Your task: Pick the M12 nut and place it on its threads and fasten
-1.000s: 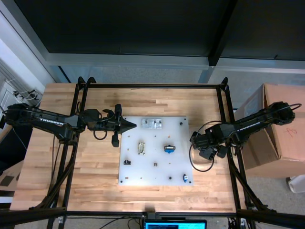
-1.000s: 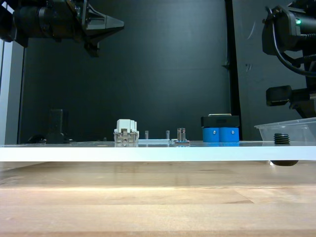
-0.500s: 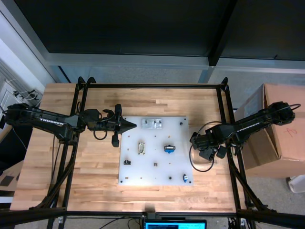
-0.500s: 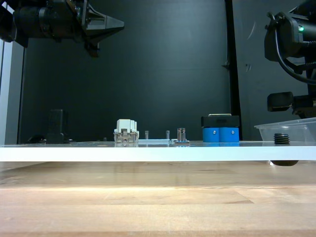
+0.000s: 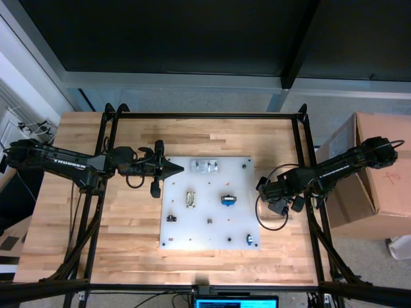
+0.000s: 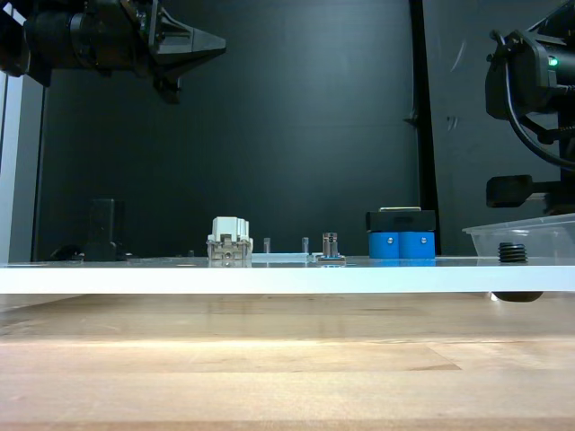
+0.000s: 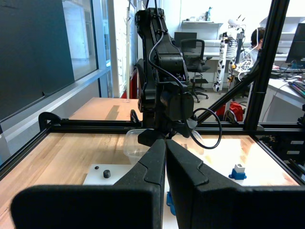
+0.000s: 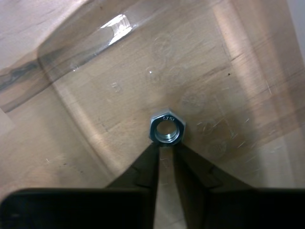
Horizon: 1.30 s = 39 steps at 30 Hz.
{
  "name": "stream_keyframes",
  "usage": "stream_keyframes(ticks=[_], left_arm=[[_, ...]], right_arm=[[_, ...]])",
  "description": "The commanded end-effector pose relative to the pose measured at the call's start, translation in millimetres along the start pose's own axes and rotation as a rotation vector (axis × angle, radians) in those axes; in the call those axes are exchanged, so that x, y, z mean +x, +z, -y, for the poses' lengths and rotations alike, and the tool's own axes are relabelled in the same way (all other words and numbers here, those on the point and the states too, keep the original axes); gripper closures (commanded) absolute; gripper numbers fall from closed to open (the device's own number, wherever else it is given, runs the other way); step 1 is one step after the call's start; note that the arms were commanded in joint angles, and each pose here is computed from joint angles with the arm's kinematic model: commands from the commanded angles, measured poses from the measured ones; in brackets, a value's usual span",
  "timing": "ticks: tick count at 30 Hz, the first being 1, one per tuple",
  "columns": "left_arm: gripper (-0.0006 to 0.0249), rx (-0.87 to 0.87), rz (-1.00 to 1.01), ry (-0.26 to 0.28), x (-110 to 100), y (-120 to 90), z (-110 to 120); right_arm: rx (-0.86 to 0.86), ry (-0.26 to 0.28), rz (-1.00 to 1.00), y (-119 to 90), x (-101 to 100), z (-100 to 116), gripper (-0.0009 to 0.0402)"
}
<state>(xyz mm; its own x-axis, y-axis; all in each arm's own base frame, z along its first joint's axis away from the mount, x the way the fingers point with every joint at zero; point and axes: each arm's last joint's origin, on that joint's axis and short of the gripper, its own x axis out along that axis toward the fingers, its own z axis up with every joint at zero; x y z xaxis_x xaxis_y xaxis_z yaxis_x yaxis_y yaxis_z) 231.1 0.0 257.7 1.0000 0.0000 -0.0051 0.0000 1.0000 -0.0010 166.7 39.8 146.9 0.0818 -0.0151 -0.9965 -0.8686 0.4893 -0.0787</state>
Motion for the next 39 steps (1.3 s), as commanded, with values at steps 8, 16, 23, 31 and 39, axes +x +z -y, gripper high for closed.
stream_keyframes(ticks=[8,16,23,31,39], left_arm=[[0.0243,0.0,0.0,0.0,0.1,0.1,-0.1],[0.0243,0.0,0.0,0.0,0.1,0.1,0.0],[0.0243,0.0,0.0,0.0,0.1,0.1,0.0],[0.0243,0.0,0.0,0.0,0.1,0.1,0.0],[0.0243,0.0,0.0,0.0,0.1,0.1,0.0]], right_arm=[[-0.001,-0.011,0.011,2.2,-2.4,1.9,0.0392],[0.002,-0.008,0.005,3.4,-7.2,3.4,0.0393],[-0.002,-0.001,-0.004,5.4,-21.5,5.4,0.0393],[-0.066,-0.01,0.013,16.8,-45.8,10.2,0.0315],[-0.149,-0.002,0.007,20.4,-43.9,7.6,0.0197]])
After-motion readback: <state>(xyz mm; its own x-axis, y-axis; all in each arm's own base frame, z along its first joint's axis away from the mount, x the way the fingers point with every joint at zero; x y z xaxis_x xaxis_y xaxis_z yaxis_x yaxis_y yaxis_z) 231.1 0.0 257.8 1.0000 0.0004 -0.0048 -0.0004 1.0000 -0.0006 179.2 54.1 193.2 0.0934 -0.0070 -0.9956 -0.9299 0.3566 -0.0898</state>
